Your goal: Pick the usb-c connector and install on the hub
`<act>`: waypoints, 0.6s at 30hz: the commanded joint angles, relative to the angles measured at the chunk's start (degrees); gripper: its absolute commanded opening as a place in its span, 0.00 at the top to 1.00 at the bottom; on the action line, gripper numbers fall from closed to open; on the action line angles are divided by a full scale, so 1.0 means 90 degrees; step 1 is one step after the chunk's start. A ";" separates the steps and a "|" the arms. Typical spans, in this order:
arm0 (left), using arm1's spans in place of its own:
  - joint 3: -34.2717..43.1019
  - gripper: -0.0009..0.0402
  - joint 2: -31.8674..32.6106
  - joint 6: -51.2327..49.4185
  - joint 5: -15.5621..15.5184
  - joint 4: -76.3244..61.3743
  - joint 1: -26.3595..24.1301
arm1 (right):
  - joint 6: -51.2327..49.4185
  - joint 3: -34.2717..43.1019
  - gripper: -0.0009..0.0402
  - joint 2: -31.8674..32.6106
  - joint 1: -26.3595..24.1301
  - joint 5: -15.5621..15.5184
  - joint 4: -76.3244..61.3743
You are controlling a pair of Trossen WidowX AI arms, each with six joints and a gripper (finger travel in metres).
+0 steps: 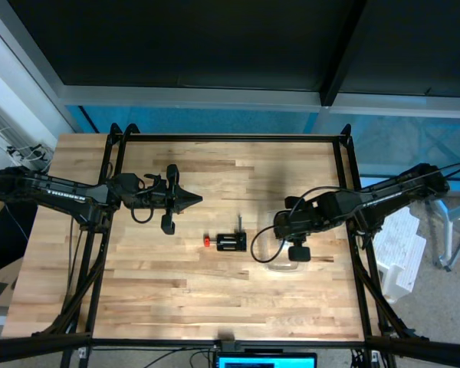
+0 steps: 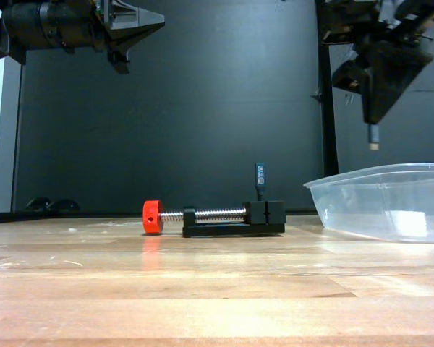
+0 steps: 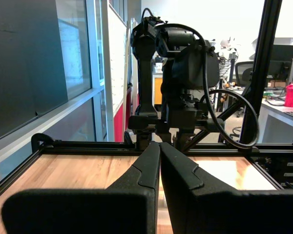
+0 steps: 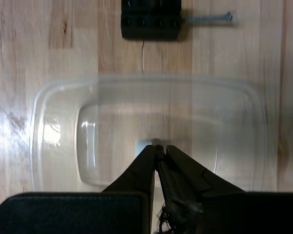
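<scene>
A small black vise (image 2: pixel 235 219) with a red knob (image 2: pixel 152 217) sits mid-table, clamping the thin dark hub (image 2: pixel 260 176) upright. My right gripper (image 2: pixel 372 116) hangs to its right above a clear plastic tub (image 2: pixel 390 202) and is shut on the usb-c connector (image 2: pixel 374 137), which points straight down, clear of the hub. In the right wrist view the fingers (image 4: pixel 141 170) pinch the connector's cable (image 4: pixel 159 158) over the tub (image 4: pixel 53 97), with the vise (image 4: pixel 150 19) beyond. My left gripper (image 1: pixel 193 199) hovers high left of the vise, shut and holding nothing (image 3: pixel 159 146).
A black frame (image 1: pixel 230 138) borders the wooden table. The tub (image 1: pixel 285 264) lies just right of the vise (image 1: pixel 230 242). The right arm (image 3: pixel 178 73) fills the left wrist view across the table.
</scene>
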 commanded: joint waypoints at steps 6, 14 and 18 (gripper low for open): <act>0.0000 0.98 0.0002 0.0000 0.0002 0.0002 0.0002 | -0.0556 0.0729 0.98 0.0806 -0.0240 -0.0002 0.0002; 0.0000 0.98 0.0000 0.0000 0.0002 0.0002 0.0002 | -0.0748 0.1268 0.98 0.1413 -0.0265 -0.0007 0.0051; 0.0000 0.98 0.0000 0.0000 0.0002 0.0000 0.0002 | -0.0852 0.1530 0.98 0.1659 -0.0267 -0.0022 0.0061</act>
